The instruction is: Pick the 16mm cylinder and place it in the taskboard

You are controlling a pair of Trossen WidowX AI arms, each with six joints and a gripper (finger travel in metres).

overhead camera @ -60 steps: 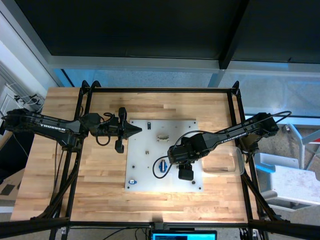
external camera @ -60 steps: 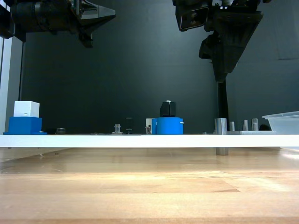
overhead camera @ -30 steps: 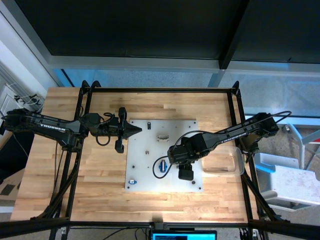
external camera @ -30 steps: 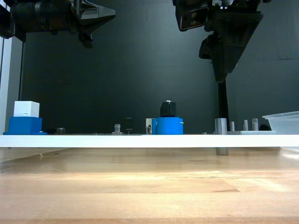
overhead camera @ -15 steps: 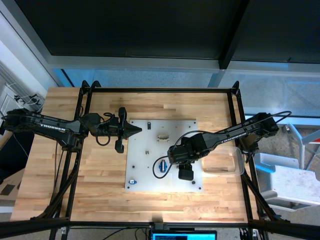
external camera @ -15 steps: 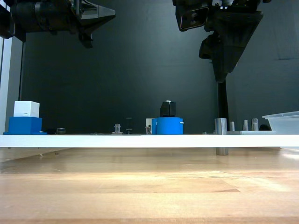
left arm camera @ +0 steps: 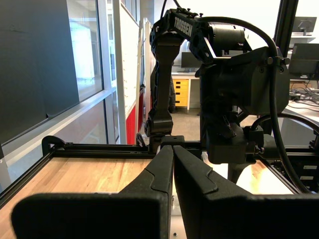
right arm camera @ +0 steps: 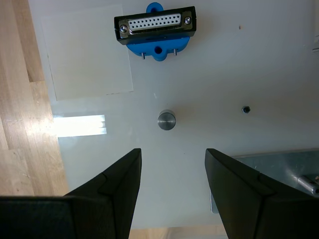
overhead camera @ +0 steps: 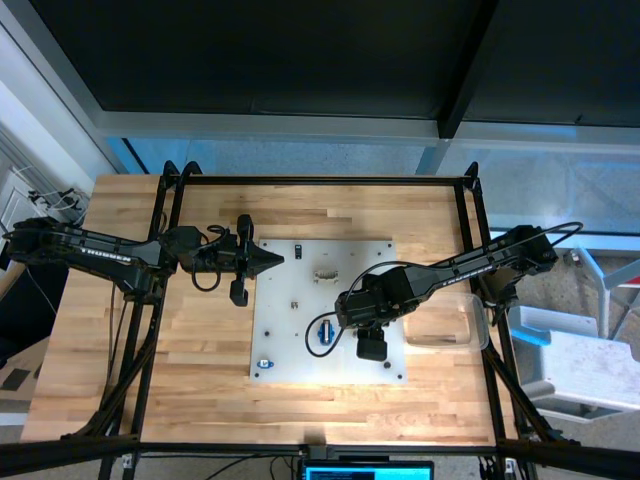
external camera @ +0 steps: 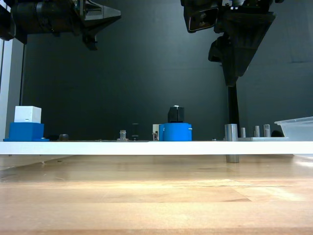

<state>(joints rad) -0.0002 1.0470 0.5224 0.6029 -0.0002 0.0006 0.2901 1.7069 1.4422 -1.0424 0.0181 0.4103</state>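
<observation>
Find, mid-tabletop (overhead camera: pixel 200 340), the white taskboard (overhead camera: pixel 300 345), with the left tool (left arm camera: pixel 173 148) clenched on nothing and parked high over the board's far left corner, and the right tool (right arm camera: pixel 172 152) released, empty, hanging well above the board toward its near right corner. Look straight below those parted jaws for the 16mm cylinder (right arm camera: pixel 167 120), upright in the board near the grey metal block (right arm camera: pixel 284 169), apparently seated in a hole and poking out underneath. Judge the placing near done, and beware of clipping the peg's top through a low or sideways exit, thereby tilting or jamming it.
</observation>
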